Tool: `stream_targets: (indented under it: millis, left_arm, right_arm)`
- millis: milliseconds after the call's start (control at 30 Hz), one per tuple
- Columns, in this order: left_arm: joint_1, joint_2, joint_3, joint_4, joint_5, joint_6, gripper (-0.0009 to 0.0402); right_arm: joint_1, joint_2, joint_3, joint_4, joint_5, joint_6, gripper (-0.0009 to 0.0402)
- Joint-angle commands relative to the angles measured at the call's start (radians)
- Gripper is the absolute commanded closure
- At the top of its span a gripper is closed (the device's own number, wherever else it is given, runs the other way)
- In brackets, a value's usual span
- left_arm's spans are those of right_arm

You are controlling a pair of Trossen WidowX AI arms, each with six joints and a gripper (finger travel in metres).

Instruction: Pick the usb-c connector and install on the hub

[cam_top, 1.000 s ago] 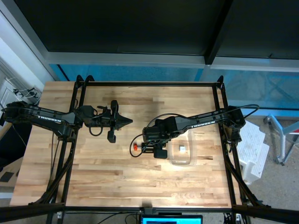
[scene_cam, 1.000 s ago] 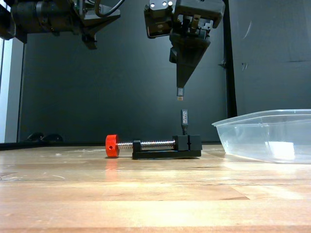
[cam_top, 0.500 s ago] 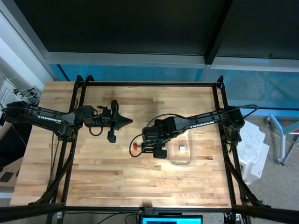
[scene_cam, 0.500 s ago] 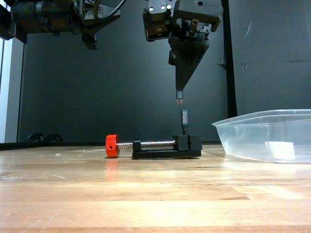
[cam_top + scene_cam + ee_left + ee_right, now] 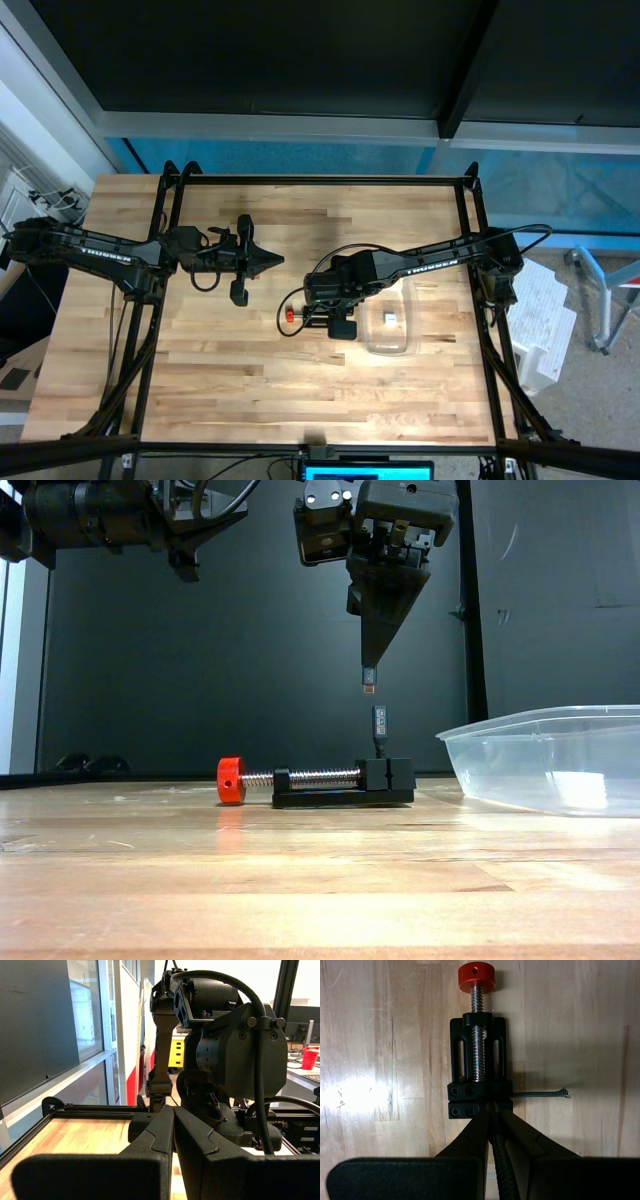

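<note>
Usb-c [image 5: 369, 680] nearer vise [image 5: 395, 776], R gripper [image 5: 370, 666]; L gripper [image 5: 272, 261] high.

**Colours around the clamp**

Clamp [image 5: 335, 799]: black, with a red knob [image 5: 230, 780] and a bare silver screw [image 5: 315, 778]. A grey upright piece [image 5: 379, 721] is set in it.
Above the clamp: black right gripper [image 5: 369, 668] pinching the usb-c connector [image 5: 369, 679], which has a dark body and a pale tip. Its cable [image 5: 500, 1170] is black braid.
Well left of the clamp: black left gripper [image 5: 275, 261], fingers together.
Table [image 5: 250, 385] under the clamp: pale wood strips.
Tub [image 5: 540, 765] right of the clamp: clear plastic.
</note>
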Motion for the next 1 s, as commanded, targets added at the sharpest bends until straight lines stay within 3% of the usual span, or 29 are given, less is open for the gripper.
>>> stream_targets:
  millis: [33,1000]
  left_arm:
    - [0.0,0.0,0.0,0.0,0.0,0.0,0.0393]
    - [0.0,0.0,0.0,0.0,0.0,0.0,0.0393]
  right_arm:
    - [0.0,0.0,0.0,-0.001,0.0,0.001,0.0393]
    - [0.0,0.0,-0.001,-0.01,0.0,0.001,0.0393]
